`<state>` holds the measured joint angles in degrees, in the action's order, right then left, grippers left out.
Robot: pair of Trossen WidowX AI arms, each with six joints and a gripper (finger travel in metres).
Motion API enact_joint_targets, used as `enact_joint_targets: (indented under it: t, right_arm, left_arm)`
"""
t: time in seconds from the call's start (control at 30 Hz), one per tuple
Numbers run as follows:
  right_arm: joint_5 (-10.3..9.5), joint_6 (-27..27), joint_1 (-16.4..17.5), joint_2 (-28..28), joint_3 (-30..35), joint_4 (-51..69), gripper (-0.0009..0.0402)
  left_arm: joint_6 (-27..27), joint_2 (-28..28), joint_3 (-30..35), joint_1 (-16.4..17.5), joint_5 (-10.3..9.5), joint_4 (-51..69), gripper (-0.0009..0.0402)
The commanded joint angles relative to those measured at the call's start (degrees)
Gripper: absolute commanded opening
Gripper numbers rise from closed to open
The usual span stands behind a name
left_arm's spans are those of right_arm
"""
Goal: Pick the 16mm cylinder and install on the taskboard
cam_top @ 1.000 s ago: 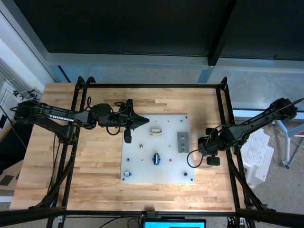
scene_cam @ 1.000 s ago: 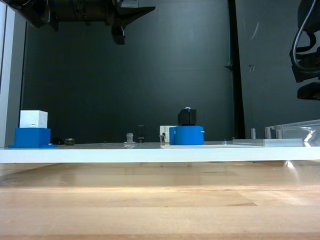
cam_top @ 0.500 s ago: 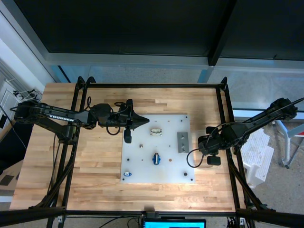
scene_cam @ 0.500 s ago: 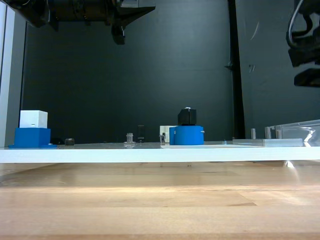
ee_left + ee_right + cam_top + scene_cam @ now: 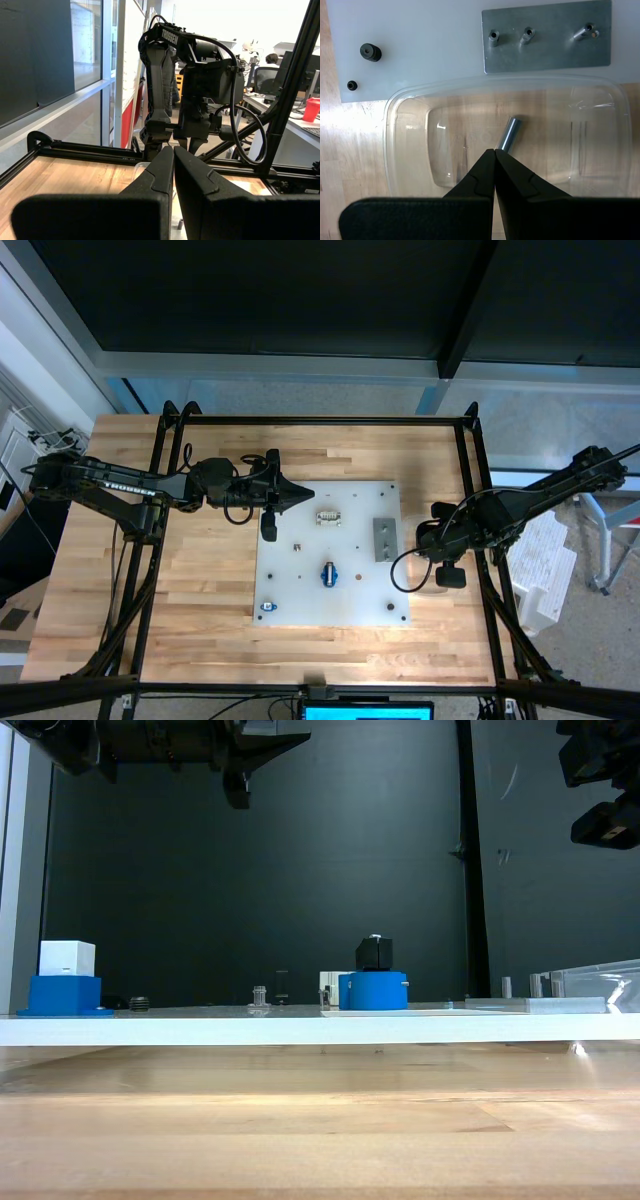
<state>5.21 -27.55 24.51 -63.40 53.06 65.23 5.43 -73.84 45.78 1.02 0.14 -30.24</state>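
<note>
The 16mm cylinder (image 5: 510,132), a short grey metal peg, lies tilted on the floor of a clear plastic tray (image 5: 390,150). My right gripper (image 5: 494,150) hangs above that tray, shut, with its tips just short of the peg's near end and nothing between them. The white taskboard (image 5: 300,580) lies mid-table, and its grey metal block (image 5: 545,55) carries three small pegs. My right gripper (image 5: 432,543) is off the board's right edge. My left gripper (image 5: 308,495) is shut and empty, high over the board's far left edge.
On the board stand a blue fitting (image 5: 328,574), a cream connector (image 5: 328,517) and a blue base with a white cube (image 5: 66,982). Two black knobs (image 5: 370,52) sit near the board's corner. A black frame (image 5: 470,440) rings the table.
The right gripper has risen clearly in the low view and drifted slightly toward the board. The left arm has not moved.
</note>
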Motion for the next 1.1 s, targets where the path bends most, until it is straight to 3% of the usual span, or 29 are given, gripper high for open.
enact_joint_targets:
  t: [0.03,0.27,0.37,0.43,0.97,1.1]
  right_arm:
    - [0.31,-0.1,0.0,0.0,0.0,0.3,0.0]
    - [1.38,-0.3,0.0,0.0,-0.1,0.5,0.0]
    - [4.02,-0.5,0.0,0.0,-0.1,0.5,0.0]
    - [4.33,-0.5,0.0,0.0,-0.1,0.6,0.0003]
    - [8.79,-6.5,-0.2,0.4,-4.7,2.2,0.0085]
    - [8.79,-8.9,-0.3,0.4,-6.1,2.2,0.0097]
  left_arm:
    - [0.0,0.0,0.0,0.0,0.02,0.0,0.0]
    - [0.0,0.0,0.0,0.0,0.02,0.0,0.0]
    - [0.0,0.0,0.0,0.0,0.02,0.0,0.0]
    - [0.0,0.0,0.0,0.0,0.02,0.0,0.0]
    - [0.0,0.0,0.0,0.0,0.02,0.0,0.0]
    - [0.0,0.0,0.0,0.0,0.02,0.0,0.0]
